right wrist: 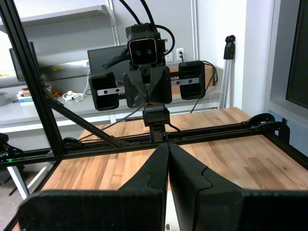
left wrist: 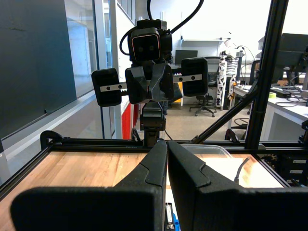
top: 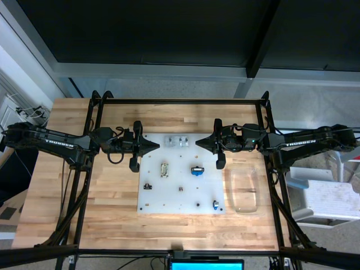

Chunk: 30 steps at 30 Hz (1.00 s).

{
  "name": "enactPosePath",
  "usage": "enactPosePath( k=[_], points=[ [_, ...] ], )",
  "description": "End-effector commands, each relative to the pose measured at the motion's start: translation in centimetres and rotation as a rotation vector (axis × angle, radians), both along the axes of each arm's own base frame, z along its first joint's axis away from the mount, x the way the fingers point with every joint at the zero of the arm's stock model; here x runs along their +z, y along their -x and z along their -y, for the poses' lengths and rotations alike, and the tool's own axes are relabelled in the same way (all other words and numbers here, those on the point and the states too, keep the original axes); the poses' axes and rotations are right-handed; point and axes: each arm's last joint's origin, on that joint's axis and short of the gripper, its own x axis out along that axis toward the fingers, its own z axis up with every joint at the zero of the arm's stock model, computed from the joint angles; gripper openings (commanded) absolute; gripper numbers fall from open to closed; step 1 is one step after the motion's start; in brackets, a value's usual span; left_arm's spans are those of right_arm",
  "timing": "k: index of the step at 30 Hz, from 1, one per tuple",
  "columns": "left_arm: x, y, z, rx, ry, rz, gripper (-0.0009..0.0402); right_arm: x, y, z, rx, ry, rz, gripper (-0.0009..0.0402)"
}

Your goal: Remove the rj45 connector and place it in the container

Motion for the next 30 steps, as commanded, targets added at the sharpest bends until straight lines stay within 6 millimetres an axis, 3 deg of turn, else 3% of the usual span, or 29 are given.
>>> enactPosePath(
  k=[1, 18, 30],
  points=[
    [0.0, 0.0, 0.0, 0.000, 0.000, 0.000, 0.0001, 0.1, 0.0, -0.1, 0.027, 0.075, 0.013, 0.0000],
    [0.0, 0.0, 0.0, 0.000, -0.001, 0.000, 0.0001, 0.2, -0.1, -0.1, 0.026, 0.040, -0.030, 0.0000],
    [0.0, 0.0, 0.0, 0.000, 0.000, -0.001, 0.0001, 2.4, 0.5, -0.9, 0.046, 0.043, -0.471, 0.0000]
  ],
)
